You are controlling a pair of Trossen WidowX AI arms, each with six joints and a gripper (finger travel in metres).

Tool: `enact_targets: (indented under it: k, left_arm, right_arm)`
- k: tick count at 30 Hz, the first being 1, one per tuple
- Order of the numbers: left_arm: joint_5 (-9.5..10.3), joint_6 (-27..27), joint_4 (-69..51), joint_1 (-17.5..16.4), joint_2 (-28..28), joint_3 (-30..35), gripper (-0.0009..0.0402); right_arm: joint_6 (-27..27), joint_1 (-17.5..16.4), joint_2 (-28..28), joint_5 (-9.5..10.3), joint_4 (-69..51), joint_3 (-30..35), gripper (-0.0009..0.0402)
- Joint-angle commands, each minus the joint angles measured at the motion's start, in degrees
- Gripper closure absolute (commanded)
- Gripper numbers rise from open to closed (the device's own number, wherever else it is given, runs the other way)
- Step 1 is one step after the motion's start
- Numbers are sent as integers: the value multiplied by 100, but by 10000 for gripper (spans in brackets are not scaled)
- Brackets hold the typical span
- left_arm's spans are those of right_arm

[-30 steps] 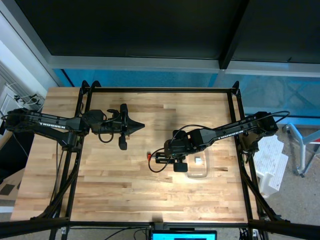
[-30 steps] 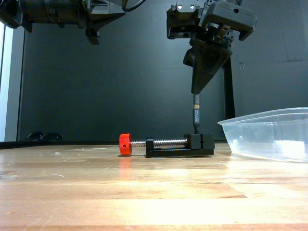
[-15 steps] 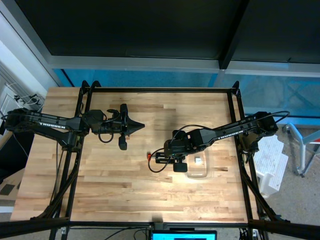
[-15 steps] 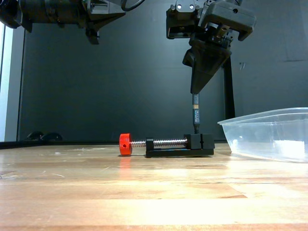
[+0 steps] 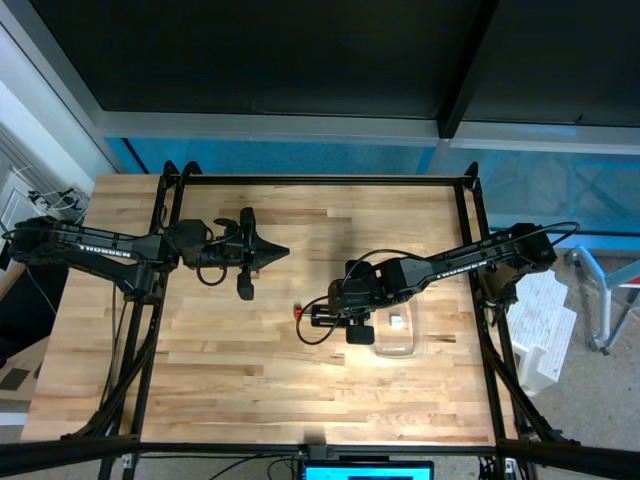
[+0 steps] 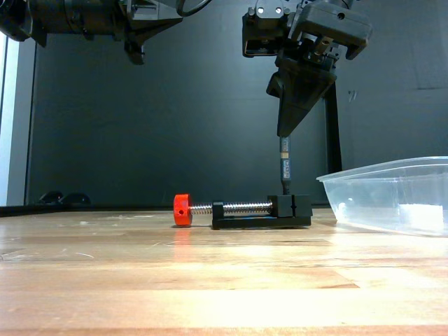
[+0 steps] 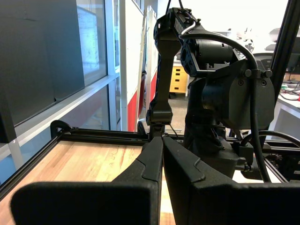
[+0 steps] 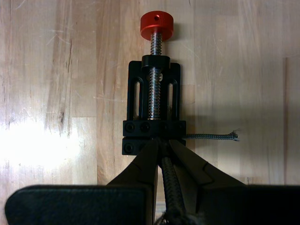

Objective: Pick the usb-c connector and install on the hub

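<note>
Pale butcher-block wood forms the desk point(image 5: 250, 400), edged by a black frame, with a dark wall behind it. Almost nothing has shifted over the last second. The right tool point(image 6: 283, 133) hangs where it was, just off the desk's centre toward 4 o'clock, pointing straight down. Its fingers are pinched narrow on the slim dark grey usb-c connector point(image 6: 284, 168). The connector stands upright, and its lower tip meets the top of the end block of the hub point(image 6: 260, 213), a small black rectangular clamp-like block with a threaded silver rod. Whether the tip has entered the block or only rests on it cannot be told. This stillness reads as the fine-alignment stage: the pick is done and the seating push is not visibly finished. A round red-orange knob point(image 6: 182, 210) caps the hub's 9 o'clock end, and a thin grey frayed cord point(image 8: 211, 136) pokes out beside the block. At 3 o'clock from the hub sits a clear plastic tray point(image 6: 378, 183) holding a small white square piece point(image 5: 397, 321). The left tool point(image 5: 284, 252) is parked well apart at 10 o'clock, raised, with its fingers pressed together and empty. The count is two tools, one hub with one knob, one connector, one cord, one tray and one white piece.
</note>
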State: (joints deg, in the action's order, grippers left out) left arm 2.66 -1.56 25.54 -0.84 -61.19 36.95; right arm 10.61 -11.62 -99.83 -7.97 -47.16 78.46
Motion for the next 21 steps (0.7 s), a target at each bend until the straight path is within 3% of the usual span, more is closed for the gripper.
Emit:
enact_targets:
  k: [1,21]
  left_arm:
    - [0,2,2,0,-2,2,393]
    - [-2,2,0,0,-2,2,393]
  right_arm:
    - [44,0,-4,0,-4,-15,393]
    - [326,-4,-4,0,-9,-33,393]
